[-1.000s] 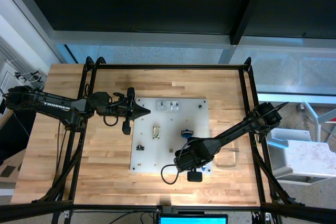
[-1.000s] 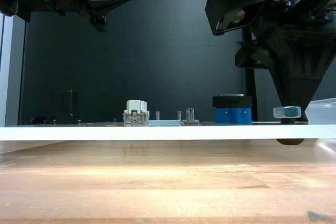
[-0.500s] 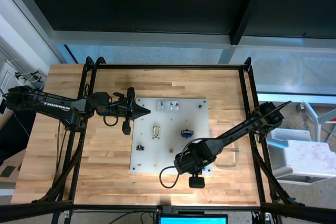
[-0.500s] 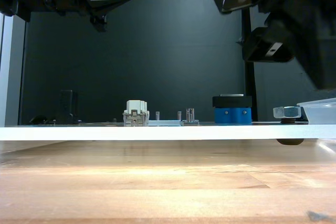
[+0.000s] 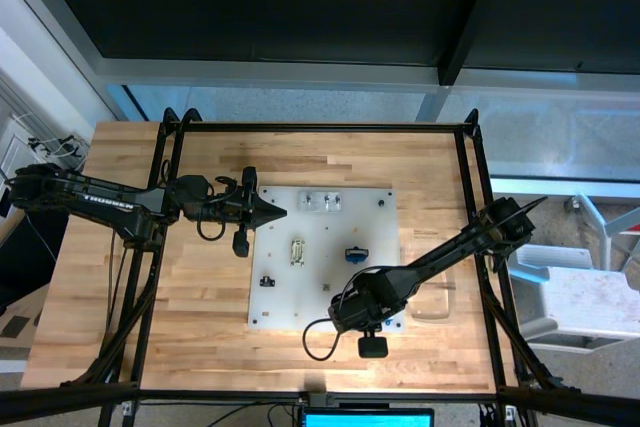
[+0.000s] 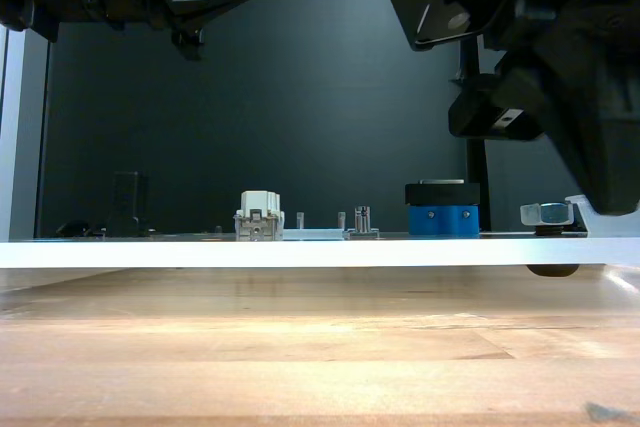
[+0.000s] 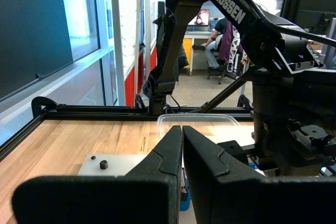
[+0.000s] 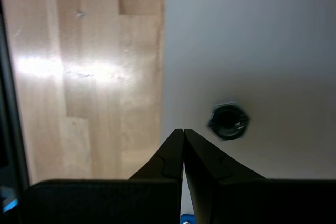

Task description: Unfasten the M12 fastener and place in the container

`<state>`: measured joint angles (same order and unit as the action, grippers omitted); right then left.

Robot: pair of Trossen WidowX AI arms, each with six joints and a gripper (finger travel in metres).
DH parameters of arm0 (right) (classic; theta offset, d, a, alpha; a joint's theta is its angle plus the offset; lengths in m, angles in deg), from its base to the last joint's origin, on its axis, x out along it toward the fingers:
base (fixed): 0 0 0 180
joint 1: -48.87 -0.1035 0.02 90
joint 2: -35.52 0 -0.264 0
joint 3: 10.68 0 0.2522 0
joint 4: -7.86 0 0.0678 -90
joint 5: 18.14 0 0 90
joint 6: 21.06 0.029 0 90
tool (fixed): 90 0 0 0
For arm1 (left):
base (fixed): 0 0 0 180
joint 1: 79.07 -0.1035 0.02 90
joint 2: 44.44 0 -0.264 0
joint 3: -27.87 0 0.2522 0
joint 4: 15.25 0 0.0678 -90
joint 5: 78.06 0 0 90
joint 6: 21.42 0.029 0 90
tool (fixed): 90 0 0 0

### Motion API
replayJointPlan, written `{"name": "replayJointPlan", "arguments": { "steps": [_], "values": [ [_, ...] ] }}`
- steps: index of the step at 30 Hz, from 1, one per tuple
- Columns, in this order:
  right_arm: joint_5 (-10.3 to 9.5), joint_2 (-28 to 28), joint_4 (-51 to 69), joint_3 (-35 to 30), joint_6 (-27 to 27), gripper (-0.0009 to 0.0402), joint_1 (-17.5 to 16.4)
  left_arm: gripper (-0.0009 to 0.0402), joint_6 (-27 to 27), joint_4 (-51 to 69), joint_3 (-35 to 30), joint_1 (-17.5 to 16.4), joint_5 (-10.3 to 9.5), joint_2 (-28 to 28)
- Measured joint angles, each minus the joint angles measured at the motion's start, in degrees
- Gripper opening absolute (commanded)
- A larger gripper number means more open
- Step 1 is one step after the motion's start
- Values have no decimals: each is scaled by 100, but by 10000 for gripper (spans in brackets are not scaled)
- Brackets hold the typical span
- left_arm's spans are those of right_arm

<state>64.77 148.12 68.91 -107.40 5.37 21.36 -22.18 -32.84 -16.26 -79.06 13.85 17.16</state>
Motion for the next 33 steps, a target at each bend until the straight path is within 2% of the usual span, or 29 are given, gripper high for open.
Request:
{"name": "replayJointPlan", "arguments": {
  "steps": [3,5,6,8,9,10,11,19,21,24,26,28,29,33],
  "values": [
    [0,0,2,0,0,0,17,0,0,0,2,0,-2,0],
    [107,0,66,2,2,0,33,0,0,0,0,0,0,0],
    [284,-7,179,0,42,0,37,0,0,0,0,0,0,0],
    [1152,-42,553,-2,282,0,7,0,0,0,0,0,0,0],
    [1451,-63,721,-15,387,0,13,0,-2,0,0,0,-2,0],
    [1648,-90,844,-37,415,0,26,0,0,0,0,0,-2,0],
    [1687,-122,909,-48,417,0,46,0,0,0,0,0,-2,0],
    [1602,-203,951,-74,472,0,31,0,0,0,0,0,0,0],
    [1510,-212,949,-74,566,0,37,0,0,0,2,0,0,0],
    [1119,-225,953,-133,1023,0,24,0,-2,0,0,0,-2,0],
    [981,-240,949,-256,1751,2,13,0,0,0,0,0,0,0],
    [973,-243,953,-376,2398,9,22,0,0,0,0,0,0,0],
    [968,-243,962,-426,2494,15,24,0,0,0,0,0,0,0],
    [962,-243,1001,-588,2417,60,-20,0,0,0,2,0,0,0]
  ]
}}
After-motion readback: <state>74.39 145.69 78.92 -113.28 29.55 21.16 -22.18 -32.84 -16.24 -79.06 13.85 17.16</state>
